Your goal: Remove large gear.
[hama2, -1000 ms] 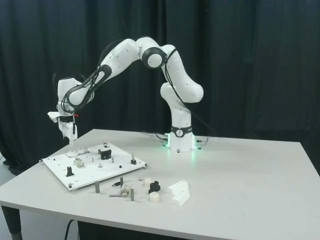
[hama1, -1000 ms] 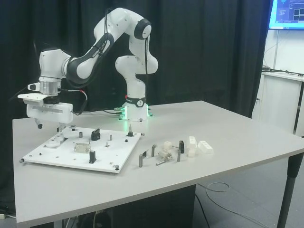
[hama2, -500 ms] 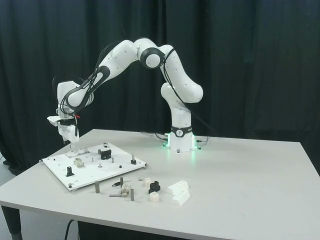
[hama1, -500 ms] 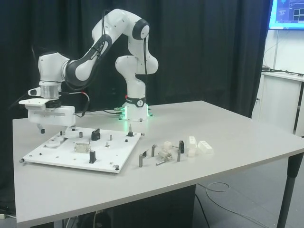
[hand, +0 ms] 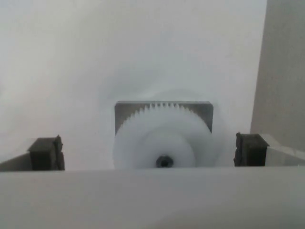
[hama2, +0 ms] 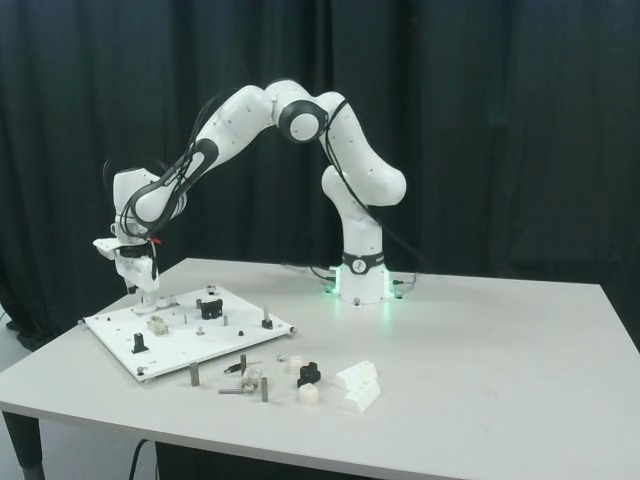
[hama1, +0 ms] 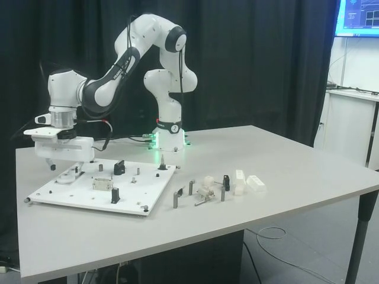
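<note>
The large white gear (hand: 162,142) lies flat on a grey square seat of the white board (hama1: 80,193), at its far left corner. In the wrist view it sits between my gripper's (hand: 147,151) two black fingertips (hand: 45,153), with a gap on each side. From the first room view the gripper (hama1: 64,168) hangs open, low over the gear (hama1: 67,175), fingers pointing straight down. The second room view shows the gripper (hama2: 140,290) just above the board's (hama2: 185,345) back left corner.
Black blocks (hama1: 119,168), a grey fitting (hama1: 102,183) and short pegs (hama1: 161,165) stand on the board. To its right, loose pegs (hama1: 190,188) and white blocks (hama1: 247,182) lie on the grey table. The arm's base (hama1: 167,139) is behind the board.
The gripper has come down from well above the board to just over the large gear. Its fingers stay open.
</note>
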Available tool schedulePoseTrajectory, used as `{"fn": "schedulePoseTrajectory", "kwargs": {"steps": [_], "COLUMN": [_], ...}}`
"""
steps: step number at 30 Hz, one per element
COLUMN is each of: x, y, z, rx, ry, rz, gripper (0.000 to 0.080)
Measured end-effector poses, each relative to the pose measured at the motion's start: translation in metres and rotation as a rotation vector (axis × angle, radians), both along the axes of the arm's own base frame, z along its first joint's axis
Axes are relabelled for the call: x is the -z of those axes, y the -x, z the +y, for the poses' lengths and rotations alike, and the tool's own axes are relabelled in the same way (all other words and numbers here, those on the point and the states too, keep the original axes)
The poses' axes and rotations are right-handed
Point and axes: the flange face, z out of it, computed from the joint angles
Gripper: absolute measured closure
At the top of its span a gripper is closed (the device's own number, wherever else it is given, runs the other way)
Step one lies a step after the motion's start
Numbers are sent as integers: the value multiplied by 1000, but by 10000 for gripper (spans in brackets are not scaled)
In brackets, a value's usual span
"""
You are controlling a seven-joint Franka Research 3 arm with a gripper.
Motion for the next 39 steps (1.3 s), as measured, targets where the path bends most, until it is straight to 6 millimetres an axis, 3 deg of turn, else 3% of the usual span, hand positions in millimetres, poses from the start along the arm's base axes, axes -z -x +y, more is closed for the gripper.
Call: {"fn": "schedulePoseTrajectory", "kwargs": {"steps": [39], "x": [31], "y": [14], "z": [-3], "rx": [-41], "ry": [-30], "rz": [-18], "gripper": [3]}}
